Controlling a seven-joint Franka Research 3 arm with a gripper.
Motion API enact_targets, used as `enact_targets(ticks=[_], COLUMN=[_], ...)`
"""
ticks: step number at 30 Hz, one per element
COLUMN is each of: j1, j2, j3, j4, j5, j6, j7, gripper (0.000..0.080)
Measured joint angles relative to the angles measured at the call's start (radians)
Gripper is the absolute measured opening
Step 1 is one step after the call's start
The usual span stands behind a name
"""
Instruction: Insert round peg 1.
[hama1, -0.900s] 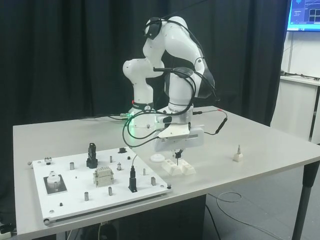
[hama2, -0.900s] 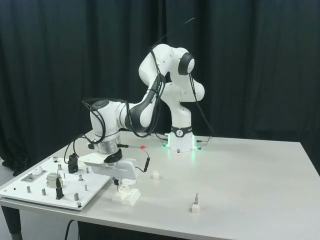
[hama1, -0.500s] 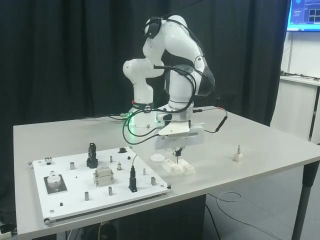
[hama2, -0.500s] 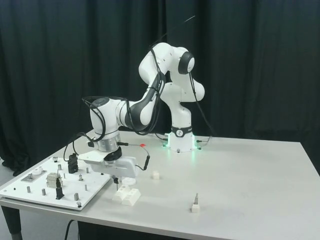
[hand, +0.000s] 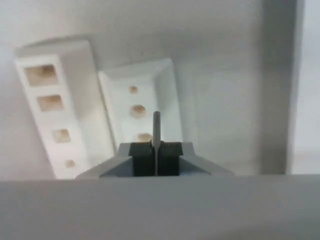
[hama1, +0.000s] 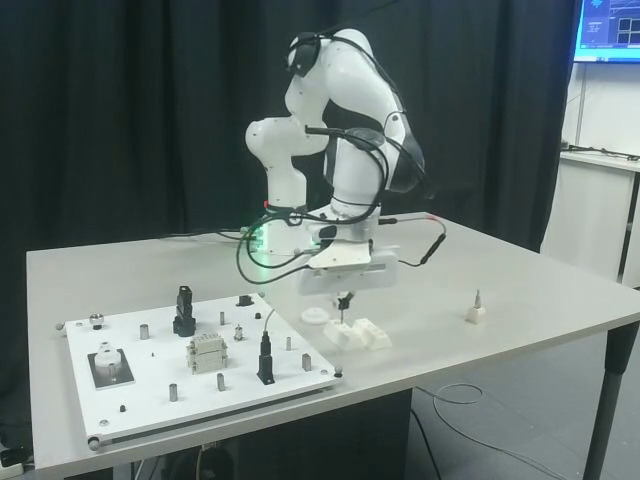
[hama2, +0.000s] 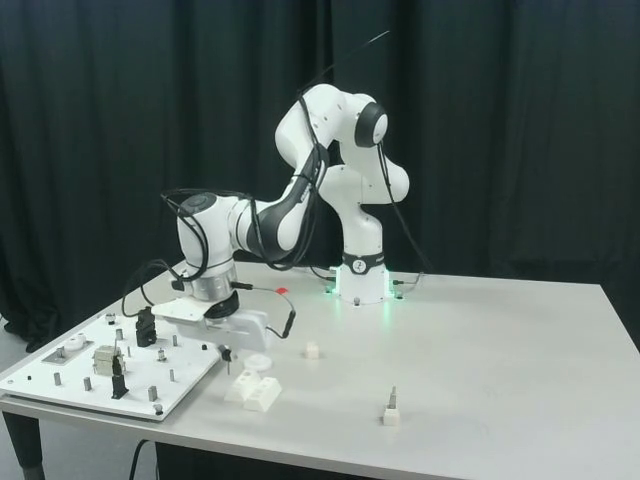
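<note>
Robotics lab: black curtains (hama2: 520, 130) behind, white Franka arm (hama1: 345, 130) bolted on grey desk (hama2: 480, 360), wall monitor (hama1: 608, 30), white assembly board (hama1: 190, 365).

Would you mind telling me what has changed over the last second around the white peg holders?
The claw has risen straight up from the two white holder blocks, carrying a thin grey peg clamped between its fingers; the peg's tip now hangs clear above the holes. The wrist has also drifted slightly toward the white assembly board. The blocks, the board's parts and the lone peg stand have not moved.
</note>
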Motion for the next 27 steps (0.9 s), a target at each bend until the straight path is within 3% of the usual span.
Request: enact_targets(ticks=[13,27], j1=[-0.05,-0.113], j2=[-0.057,-0.089], j3=[0.0,-0.016], j4=[-0.087,-0.184], j5=[-0.084,-0.087], j6=[0.007,0.132], j7=[-0.072,-0.201], gripper=[0.0027,0.0027])
